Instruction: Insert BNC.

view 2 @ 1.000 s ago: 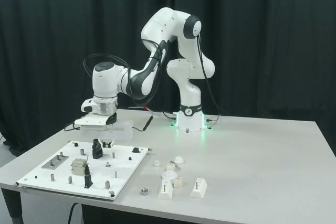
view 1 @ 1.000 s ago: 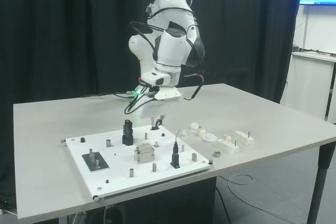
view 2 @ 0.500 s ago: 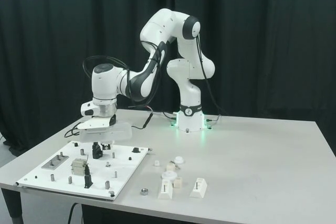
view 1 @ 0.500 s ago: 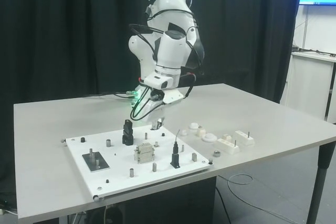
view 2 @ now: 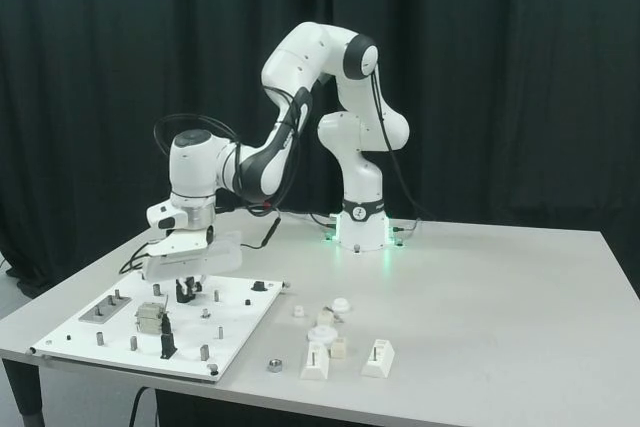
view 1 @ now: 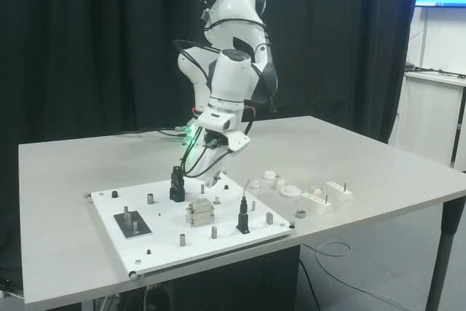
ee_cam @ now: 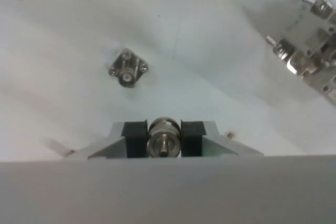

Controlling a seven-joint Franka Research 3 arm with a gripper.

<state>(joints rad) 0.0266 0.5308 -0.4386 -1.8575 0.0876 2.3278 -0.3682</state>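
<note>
so the bnc plug [ee_cam: 164, 141] sits pinched between the two black fingers [ee_cam: 135, 138] of the gripper [ee_cam: 164, 148], its long axis running along the fingers so its open end with the centre pin faces down toward the white board [view 1: 164, 242]. it hangs above the board, touching nothing below. the bnc socket [ee_cam: 127, 69], a small square metal flange with a round barrel standing upright, is on the board near the plug but not under it; the two are apart.

the white arm [view 2: 275, 147] reaches from its base [view 2: 362, 232] out over the far side of the board, elbow high, forearm sloping down, wrist tilted so the gripper [view 1: 215, 174] leans rather than pointing straight down.

on the board there is also a black connector [view 1: 176, 183] just beside the gripper, a grey metal multi-pin connector [view 1: 198, 213], a black upright part [view 1: 242, 220] and a grey plate [view 1: 132, 224] with pegs. off the board, white fixtures [view 1: 326, 197] lie on the grey table [view 1: 65, 172].
</note>
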